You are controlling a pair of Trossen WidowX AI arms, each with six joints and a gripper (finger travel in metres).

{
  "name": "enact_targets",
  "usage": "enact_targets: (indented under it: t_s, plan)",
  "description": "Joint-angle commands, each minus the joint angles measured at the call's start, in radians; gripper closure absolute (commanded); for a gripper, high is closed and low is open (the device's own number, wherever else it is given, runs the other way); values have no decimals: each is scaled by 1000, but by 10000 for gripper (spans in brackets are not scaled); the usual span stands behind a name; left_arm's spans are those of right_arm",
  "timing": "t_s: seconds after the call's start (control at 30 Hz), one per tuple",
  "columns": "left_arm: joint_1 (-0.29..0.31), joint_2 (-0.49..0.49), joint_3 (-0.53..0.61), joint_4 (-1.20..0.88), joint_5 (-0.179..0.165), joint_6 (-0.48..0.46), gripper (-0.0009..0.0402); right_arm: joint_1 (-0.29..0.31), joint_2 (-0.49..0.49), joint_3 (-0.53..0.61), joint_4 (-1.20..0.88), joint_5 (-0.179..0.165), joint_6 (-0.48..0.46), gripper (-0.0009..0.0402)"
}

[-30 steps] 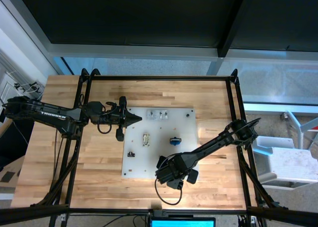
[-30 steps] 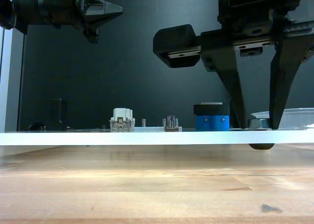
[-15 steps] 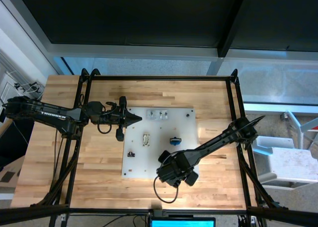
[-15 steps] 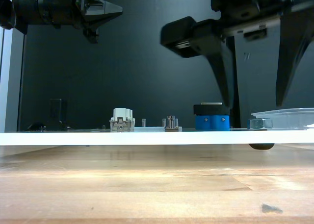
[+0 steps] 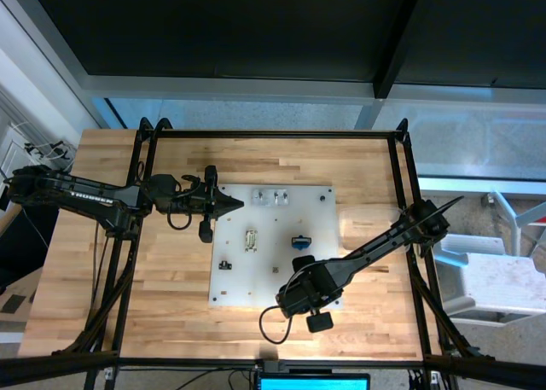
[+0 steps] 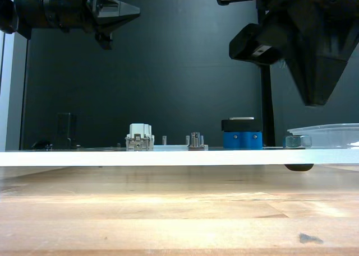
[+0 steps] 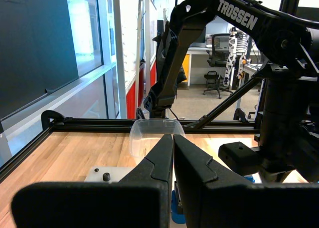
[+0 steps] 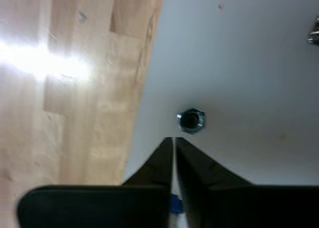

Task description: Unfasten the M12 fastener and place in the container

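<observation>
Right pincer (image 6: 315, 101) rose closed above the nut (image 8: 191, 120); left pincer (image 5: 240, 204) hovers far-left.

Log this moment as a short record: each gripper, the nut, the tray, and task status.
left gripper: shut, empty, high over the far left corner of the board
right gripper: shut on nothing, raised above the nut
nut: on its stud on the board, not held
tray: on the table right of the board, holds no nut
status: nut not yet in the tray
</observation>
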Motion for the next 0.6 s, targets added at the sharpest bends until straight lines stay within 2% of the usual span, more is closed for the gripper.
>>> enact_targets:
  t_s: [0.03, 0.1, 0.17, 0.47, 0.6]
  plan:
    - [0, 0, 0, 0, 0, 0, 393, 3, -1, -20, 46, -6, 78, 387]
    - [0, 0, 0, 0, 0, 0, 393, 3, -2, -43, 77, -12, 101, 395]
    - [0, 0, 0, 0, 0, 0, 393, 4, -5, -71, 118, -35, 129, 393]
    - [0, 0, 0, 0, 0, 0, 393, 5, -5, -134, 194, -43, 182, 393]
    - [0, 0, 0, 0, 0, 0, 393, 3, -5, -136, 192, -35, 182, 393]
